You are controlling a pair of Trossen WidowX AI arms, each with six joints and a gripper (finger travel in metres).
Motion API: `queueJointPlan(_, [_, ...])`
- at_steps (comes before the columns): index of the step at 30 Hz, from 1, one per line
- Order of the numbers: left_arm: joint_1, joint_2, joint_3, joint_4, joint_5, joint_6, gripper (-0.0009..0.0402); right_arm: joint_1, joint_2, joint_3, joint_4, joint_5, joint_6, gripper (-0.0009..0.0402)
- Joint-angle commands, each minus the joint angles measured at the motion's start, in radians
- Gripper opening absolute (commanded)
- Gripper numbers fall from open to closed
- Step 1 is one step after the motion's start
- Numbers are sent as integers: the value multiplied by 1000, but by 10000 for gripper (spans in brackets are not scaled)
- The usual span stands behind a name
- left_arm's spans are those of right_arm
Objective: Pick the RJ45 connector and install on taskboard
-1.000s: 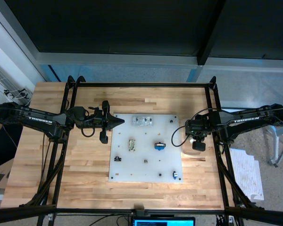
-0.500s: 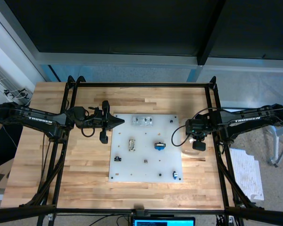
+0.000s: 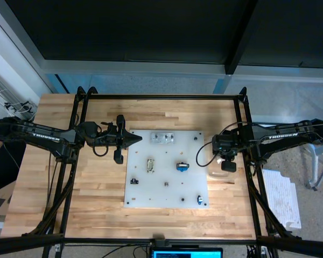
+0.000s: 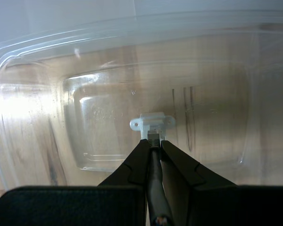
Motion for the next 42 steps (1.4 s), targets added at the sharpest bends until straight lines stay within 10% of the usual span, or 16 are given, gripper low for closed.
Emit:
queueJointPlan(1, [0, 0, 0, 0, 0, 0, 0, -3, 12, -3, 2, 2, 2, 0])
queueJointPlan(24, [0, 0, 0, 0, 0, 0, 0, -76, 42, 0, 7, -77, -35, 0])
queueJointPlan(42, [0, 0, 0, 0, 0, 0, 0, 69, 42, 15, 5, 79, 184, 0])
